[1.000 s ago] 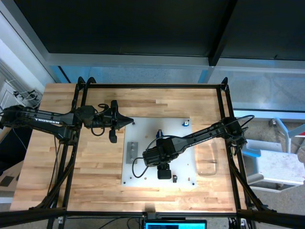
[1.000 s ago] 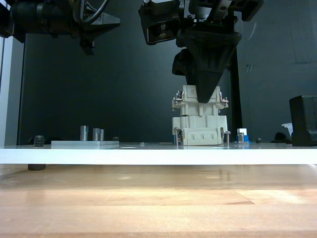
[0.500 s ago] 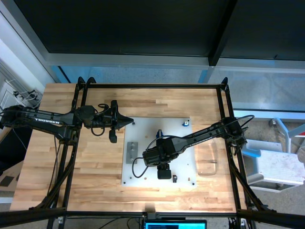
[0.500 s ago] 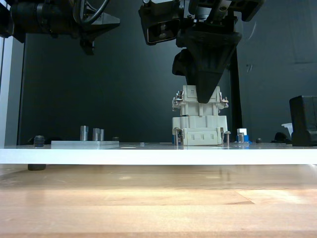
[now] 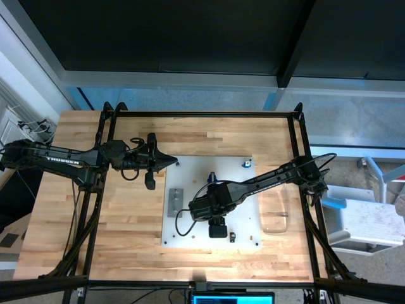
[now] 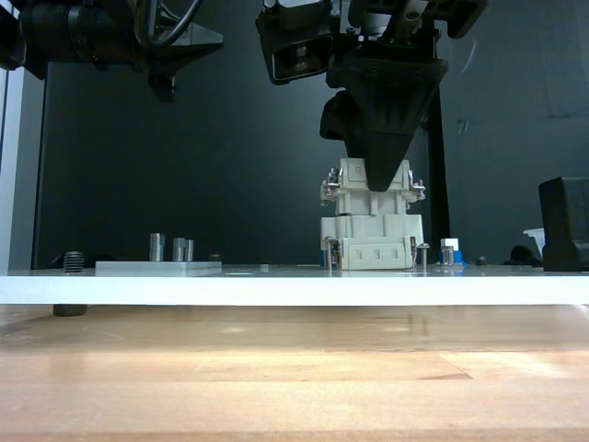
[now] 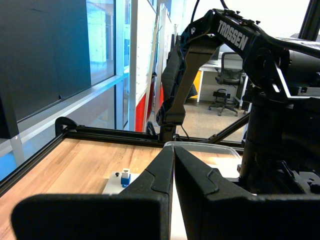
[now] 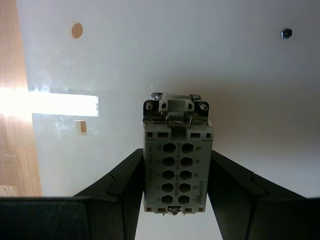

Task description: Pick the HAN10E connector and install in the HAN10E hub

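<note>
My right gripper (image 8: 176, 159) clamps the HAN10E connector (image 8: 177, 147); only the low view shows it resting on the HAN10E hub (image 6: 372, 247). My left gripper (image 7: 173, 150) hovers aside, fingers (image 7: 156, 180) clenched empty.

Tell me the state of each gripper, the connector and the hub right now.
Right gripper: over the white plate, jaws shut on the HAN10E connector.
Left gripper: parked high at table's left, jaws shut, empty.
HAN10E connector: upright, resting atop the HAN10E hub.
HAN10E hub: fixed on the white plate, connector on top.
</note>
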Tool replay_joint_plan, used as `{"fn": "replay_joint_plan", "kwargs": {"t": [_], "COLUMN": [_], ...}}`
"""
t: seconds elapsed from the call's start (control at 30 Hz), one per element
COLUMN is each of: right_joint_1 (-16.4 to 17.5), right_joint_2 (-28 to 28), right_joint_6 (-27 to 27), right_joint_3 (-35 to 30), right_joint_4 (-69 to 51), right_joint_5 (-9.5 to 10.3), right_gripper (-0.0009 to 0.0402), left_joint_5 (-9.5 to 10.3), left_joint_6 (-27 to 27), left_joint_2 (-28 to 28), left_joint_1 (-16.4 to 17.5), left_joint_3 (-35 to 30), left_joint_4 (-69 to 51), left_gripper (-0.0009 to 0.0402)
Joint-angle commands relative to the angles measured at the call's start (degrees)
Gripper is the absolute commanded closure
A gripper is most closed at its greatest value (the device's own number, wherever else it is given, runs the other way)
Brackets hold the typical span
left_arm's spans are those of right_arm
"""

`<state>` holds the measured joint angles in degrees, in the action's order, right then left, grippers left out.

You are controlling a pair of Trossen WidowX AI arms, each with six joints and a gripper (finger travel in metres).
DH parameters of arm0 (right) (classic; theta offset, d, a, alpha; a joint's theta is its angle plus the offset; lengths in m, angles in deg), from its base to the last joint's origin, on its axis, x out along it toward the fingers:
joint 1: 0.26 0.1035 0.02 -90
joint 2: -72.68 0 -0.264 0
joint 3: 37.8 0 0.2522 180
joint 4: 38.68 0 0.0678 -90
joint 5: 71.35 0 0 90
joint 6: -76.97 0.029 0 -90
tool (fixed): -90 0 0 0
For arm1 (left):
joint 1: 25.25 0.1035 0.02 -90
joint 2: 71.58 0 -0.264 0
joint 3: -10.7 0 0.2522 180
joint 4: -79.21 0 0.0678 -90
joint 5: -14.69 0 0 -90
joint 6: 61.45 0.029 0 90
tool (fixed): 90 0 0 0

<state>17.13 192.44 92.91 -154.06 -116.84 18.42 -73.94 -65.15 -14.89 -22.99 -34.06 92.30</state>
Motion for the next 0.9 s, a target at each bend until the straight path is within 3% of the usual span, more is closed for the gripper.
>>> {"fn": "replay_joint_plan", "kwargs": {"t": [0.03, 0.9], "right_joint_1": [0.0, 0.0], "right_joint_2": [-0.2, -1.2], "right_joint_6": [0.0, 0.0], "right_joint_3": [-1.0, -3.2], "right_joint_4": [-0.3, -2.2], "right_joint_5": [0.02, -0.2], "right_gripper": [0.0384, 0.0384], "left_joint_5": [-0.02, -0.02], "left_joint_6": [0.0, 0.0], "left_joint_2": [0.0, 0.0], "left_joint_1": [0.0, 0.0], "left_joint_3": [0.0, 0.0], "left_joint_4": [0.0, 0.0], "left_gripper": [0.0393, 0.0393]}}
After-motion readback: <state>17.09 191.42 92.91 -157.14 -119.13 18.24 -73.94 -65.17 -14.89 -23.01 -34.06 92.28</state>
